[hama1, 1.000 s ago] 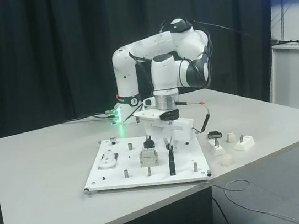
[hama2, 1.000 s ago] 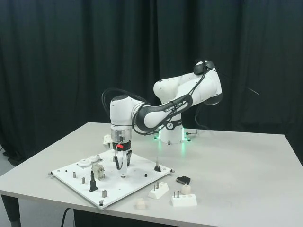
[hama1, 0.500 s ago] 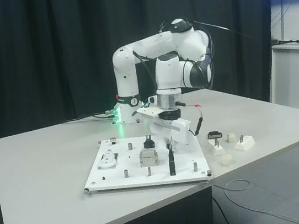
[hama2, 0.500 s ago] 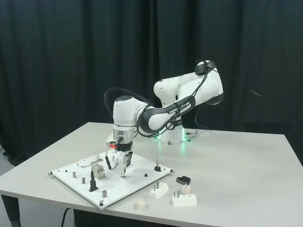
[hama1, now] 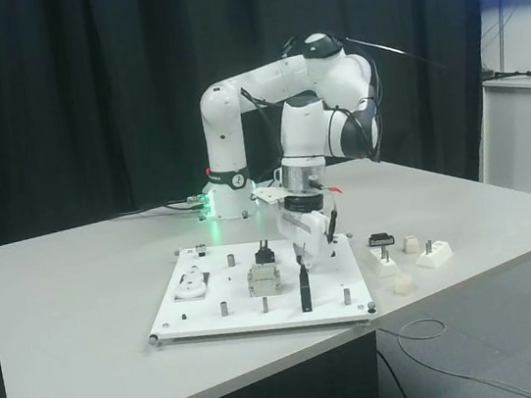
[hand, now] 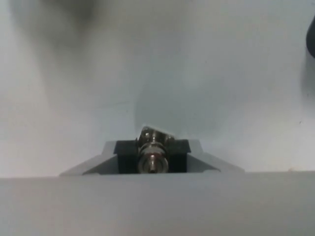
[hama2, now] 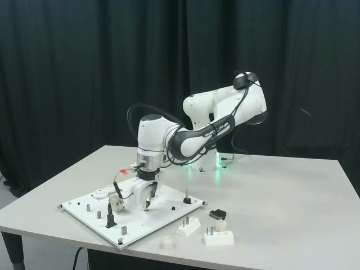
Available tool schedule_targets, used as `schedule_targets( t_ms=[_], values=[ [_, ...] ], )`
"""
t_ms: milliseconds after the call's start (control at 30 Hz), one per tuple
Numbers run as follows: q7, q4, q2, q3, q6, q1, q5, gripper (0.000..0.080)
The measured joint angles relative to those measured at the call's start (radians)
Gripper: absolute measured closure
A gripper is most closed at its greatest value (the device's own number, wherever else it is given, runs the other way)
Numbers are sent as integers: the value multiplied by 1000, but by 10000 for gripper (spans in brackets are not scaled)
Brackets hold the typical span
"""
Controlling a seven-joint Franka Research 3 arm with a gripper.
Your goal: Insert BNC.
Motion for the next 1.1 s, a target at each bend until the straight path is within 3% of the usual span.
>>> schedule_targets(
  t_ms=[700,1100],
  values=[
    [358,-8,0,15,59,25,-37,682],
    [449,-8,0,15,60,25,-39,682]
  ],
)
